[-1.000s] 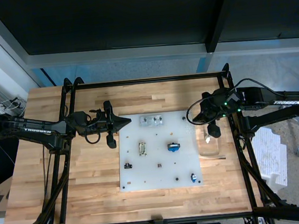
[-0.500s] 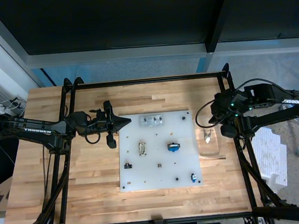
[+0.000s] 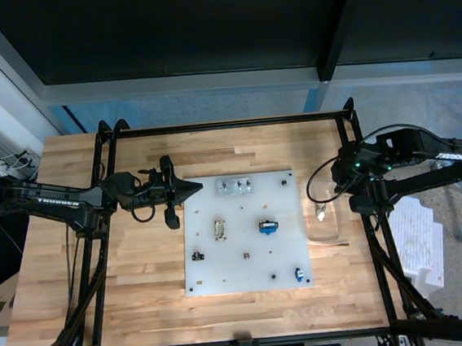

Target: Pick the RJ45 connector and install on taskboard

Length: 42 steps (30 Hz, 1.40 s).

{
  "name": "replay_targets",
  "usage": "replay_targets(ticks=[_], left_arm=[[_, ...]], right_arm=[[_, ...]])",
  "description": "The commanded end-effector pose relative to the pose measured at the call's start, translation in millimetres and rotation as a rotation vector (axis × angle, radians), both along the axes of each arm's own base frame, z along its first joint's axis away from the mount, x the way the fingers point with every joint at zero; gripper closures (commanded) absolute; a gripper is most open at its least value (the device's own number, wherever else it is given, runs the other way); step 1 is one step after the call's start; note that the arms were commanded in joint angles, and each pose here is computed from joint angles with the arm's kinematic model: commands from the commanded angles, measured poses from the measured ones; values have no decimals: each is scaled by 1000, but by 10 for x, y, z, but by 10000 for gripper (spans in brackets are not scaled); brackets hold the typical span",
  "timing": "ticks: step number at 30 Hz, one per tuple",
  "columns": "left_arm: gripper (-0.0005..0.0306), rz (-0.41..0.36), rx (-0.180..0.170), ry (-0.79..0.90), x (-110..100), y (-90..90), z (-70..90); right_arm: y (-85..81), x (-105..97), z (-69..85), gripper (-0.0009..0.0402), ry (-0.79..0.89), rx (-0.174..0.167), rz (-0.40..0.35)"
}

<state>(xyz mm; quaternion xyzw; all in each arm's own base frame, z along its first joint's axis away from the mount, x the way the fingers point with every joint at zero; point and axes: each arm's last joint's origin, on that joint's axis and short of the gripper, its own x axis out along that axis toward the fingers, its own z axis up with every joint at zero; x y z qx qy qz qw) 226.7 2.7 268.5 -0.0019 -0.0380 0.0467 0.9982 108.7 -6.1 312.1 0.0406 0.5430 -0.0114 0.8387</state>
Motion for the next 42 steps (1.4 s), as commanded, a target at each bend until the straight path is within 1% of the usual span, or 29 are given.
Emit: replay_targets(ticks=[1, 8, 9, 11, 12, 14, 17, 19, 20, 24, 27, 30, 34, 37, 39, 42], left_arm=[[300, 0, 0, 0, 0, 0, 1], [300, 0, 0, 0, 0, 0, 1], [300, 0, 0, 0, 1, 1, 1], [300, 0, 0, 0, 0, 0, 1], [300, 0, 0, 0, 1, 1, 1], [300, 0, 0, 0, 0, 0, 1], [300, 0, 0, 0, 0, 0, 1], [300, 0, 0, 0, 0, 0, 1], [300, 0, 0, 0, 0, 0, 1], [300, 0, 0, 0, 0, 0, 1], [300, 0, 0, 0, 1, 0, 1], [300, 0, 0, 0, 0, 0, 1], [300, 0, 0, 0, 0, 0, 1], [300, 0, 0, 0, 0, 0, 1], [300, 0, 0, 0, 1, 1, 1], [300, 0, 0, 0, 0, 1, 1]], right_arm=[[-2, 36, -37, 355, 32, 1, 3], [-7, 101, -155, 294, 98, -7, 4], [-7, 106, -174, 285, 107, -11, 4], [-14, 117, -215, 267, 129, -34, -3], [-15, 120, -241, 258, 140, -37, -3], [-14, 132, -297, 241, 165, -42, -3], [3, 164, -377, 219, 201, -40, 9], [16, 192, -411, 208, 211, -41, 14], [21, 201, -421, 205, 212, -47, 16], [28, 235, -469, 197, 220, -65, 19], [49, 264, -527, 197, 228, -60, 15], [81, 291, -590, 196, 220, -59, 26], [109, 305, -679, 196, 219, -51, 14], [124, 307, -735, 196, 221, -67, 15], [125, 321, -745, 196, 230, -81, 6], [135, 363, -768, 196, 221, -75, -6]])
